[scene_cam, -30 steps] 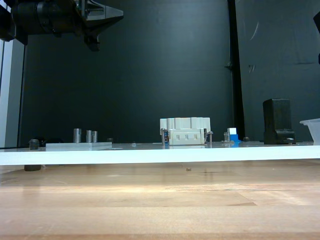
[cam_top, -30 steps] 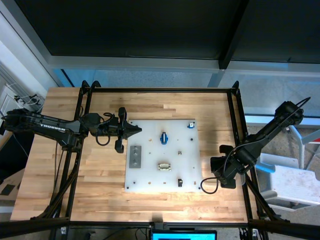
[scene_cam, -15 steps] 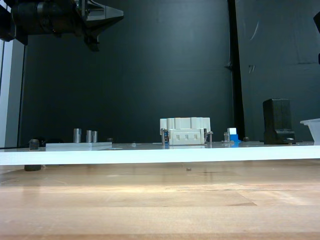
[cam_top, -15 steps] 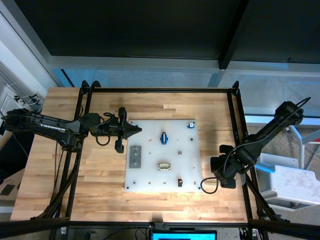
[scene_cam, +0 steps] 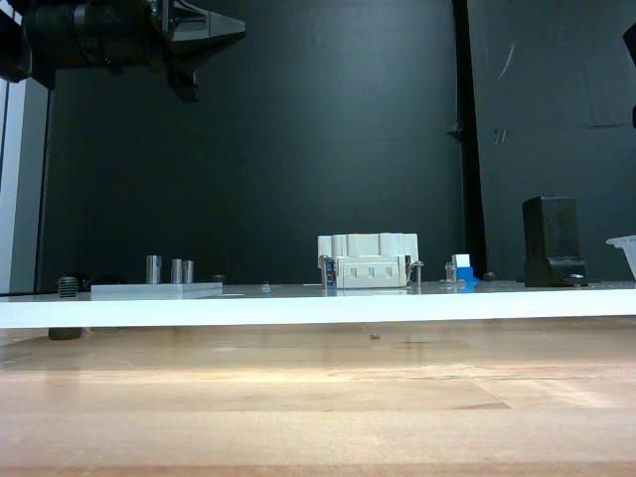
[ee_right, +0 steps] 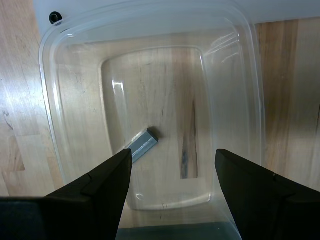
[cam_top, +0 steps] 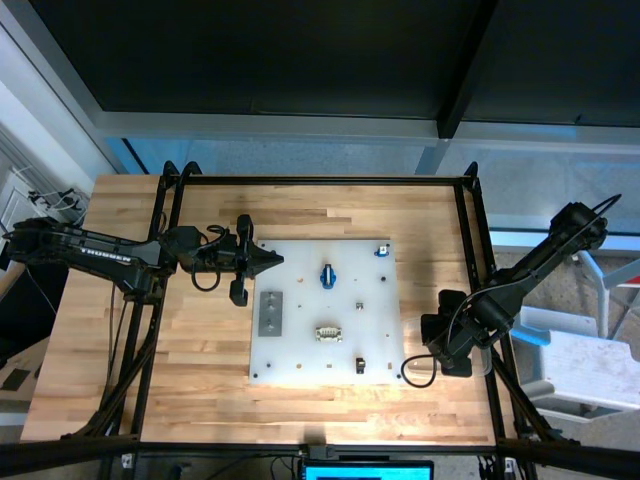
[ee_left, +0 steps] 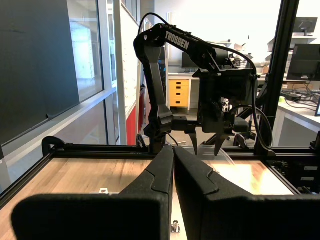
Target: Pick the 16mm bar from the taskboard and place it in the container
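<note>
The right wrist view looks straight down into the clear container (ee_right: 75,100). A short grey metal bar (ee_right: 141,145) lies slanted on its floor, touching neither finger. My right gripper (ee_right: 172,155) hangs open above the tub, one finger (ee_right: 100,192) on each side. In the high view that gripper (cam_top: 440,340) is just off the right edge of the white taskboard (cam_top: 300,345) and covers most of the container. My left gripper (cam_top: 276,260) is shut on nothing and hovers high over the board's far left corner. It also shows in the low view (scene_cam: 224,30).
The board carries a grey block (cam_top: 270,312) with pegs (scene_cam: 169,268), a blue knob (cam_top: 327,275), a connector (cam_top: 328,333) and a black block (scene_cam: 552,243). Black frame rails (cam_top: 470,250) border the wooden table. A monitor (cam_top: 368,470) sits at the near edge.
Both arms hold still. At the right edge of the low view, slightly less of the container's rim shows than before.
</note>
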Controlling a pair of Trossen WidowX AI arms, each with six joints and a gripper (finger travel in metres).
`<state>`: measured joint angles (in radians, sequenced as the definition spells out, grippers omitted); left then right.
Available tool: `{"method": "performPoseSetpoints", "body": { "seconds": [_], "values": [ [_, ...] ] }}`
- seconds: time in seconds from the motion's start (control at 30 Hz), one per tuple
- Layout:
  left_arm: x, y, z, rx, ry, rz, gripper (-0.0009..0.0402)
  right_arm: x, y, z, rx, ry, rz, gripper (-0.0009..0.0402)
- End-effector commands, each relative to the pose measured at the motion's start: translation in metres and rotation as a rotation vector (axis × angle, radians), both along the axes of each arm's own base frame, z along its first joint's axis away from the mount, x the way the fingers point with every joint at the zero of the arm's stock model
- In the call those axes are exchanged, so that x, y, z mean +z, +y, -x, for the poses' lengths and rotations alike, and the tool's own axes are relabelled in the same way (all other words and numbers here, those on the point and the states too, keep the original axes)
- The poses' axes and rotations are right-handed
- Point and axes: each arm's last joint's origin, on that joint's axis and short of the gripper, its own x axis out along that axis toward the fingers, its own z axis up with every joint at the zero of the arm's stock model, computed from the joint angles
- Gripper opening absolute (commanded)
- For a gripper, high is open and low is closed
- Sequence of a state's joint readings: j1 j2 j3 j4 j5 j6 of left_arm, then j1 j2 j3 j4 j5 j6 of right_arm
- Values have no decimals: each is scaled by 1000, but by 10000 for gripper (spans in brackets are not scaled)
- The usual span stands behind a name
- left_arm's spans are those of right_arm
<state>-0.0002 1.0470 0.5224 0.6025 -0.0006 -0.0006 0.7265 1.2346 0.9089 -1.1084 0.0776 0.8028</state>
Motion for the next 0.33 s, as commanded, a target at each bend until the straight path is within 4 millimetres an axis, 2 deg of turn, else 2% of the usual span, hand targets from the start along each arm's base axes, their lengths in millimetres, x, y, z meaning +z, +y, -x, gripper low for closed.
{"method": "performPoseSetpoints", "body": {
  "seconds": [0.03,0.33],
  "values": [
    [0,0,0,0,-1,0,0,0,0,0,-1,0,0,233],
    [0,0,0,0,-1,0,0,0,0,0,-1,0,0,232]
  ]
}}
